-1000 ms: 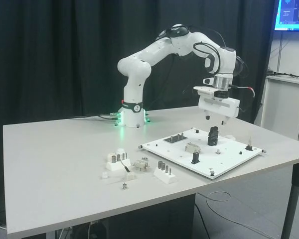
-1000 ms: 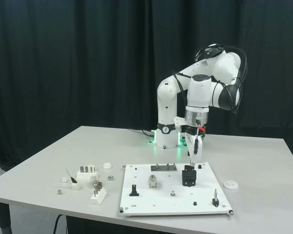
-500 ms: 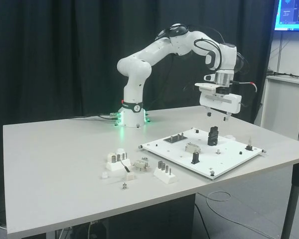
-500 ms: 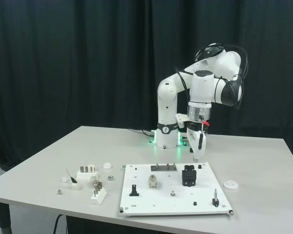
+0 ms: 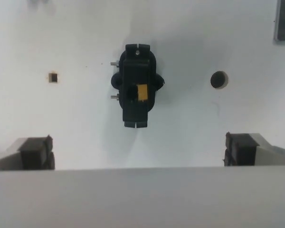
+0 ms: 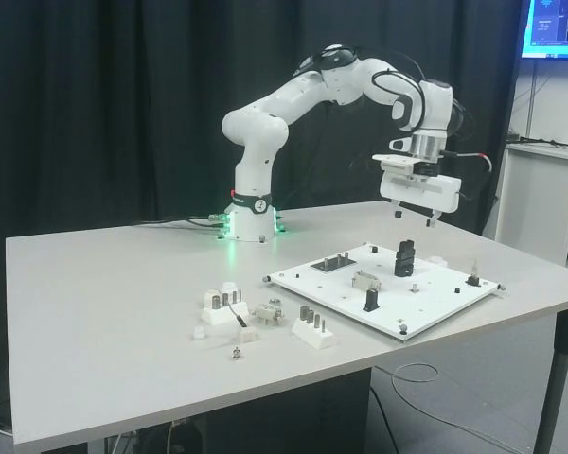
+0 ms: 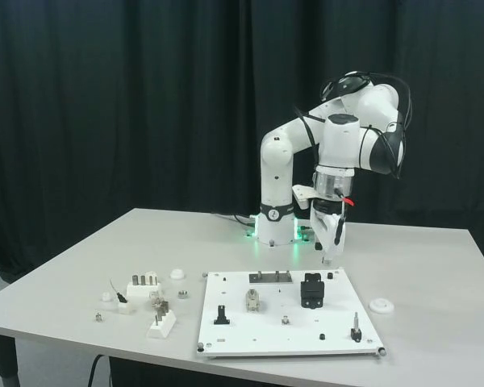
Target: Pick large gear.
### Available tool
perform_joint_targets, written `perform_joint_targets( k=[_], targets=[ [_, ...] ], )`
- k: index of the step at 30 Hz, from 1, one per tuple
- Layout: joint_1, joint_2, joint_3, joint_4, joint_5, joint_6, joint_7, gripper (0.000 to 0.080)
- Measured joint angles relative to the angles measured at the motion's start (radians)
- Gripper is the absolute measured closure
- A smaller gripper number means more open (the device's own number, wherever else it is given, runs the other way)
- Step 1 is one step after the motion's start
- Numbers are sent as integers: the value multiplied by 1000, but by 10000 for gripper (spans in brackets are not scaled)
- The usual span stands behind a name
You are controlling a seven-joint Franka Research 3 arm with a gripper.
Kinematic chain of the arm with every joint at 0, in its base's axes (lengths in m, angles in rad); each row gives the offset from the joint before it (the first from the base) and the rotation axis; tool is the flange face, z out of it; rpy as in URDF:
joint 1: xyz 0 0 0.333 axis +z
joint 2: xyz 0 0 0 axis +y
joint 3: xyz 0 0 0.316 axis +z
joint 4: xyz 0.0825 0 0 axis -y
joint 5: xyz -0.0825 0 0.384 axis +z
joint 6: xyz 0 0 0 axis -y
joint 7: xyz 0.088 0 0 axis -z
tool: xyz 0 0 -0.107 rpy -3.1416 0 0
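Note:
A white round part (image 7: 381, 305), the only gear-like piece I see, lies on the grey table just right of the white board (image 7: 266, 326); in the first room view it peeks out behind the board (image 6: 438, 259). My gripper (image 7: 331, 256) (image 6: 416, 218) hangs open and holds nothing, well above the board's far side. Directly under it stands a black block (image 5: 136, 92) (image 6: 404, 258). In the wrist view both fingertips (image 5: 35, 152) show wide apart around my gripper (image 5: 137, 151). The white part is not in the wrist view.
The board (image 6: 435, 293) carries a small black bracket (image 7: 221, 314), a grey clip (image 7: 252, 300), a flat black plate (image 7: 270, 276) and an upright peg (image 7: 355, 330). Small white fixtures (image 7: 145, 286) and loose bits lie left of it. A white cabinet (image 6: 540, 199) stands off the table.
The gripper has risen from just above the black block and drifted toward the table's right side. It stayed open. Nothing on the table moved.

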Motion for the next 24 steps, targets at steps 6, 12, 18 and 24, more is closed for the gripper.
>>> perform_joint_targets(
  k=[6, 12, 18, 24],
  targets=[
    [1, 0, 0, 4, -4, 0, 0, 3],
    [1, 0, 0, 6, -7, 0, 0, 3],
    [1, 0, -1, 7, -8, 0, 0, 3],
    [2, 0, -3, 7, -8, 0, 0, 3]
  ],
)
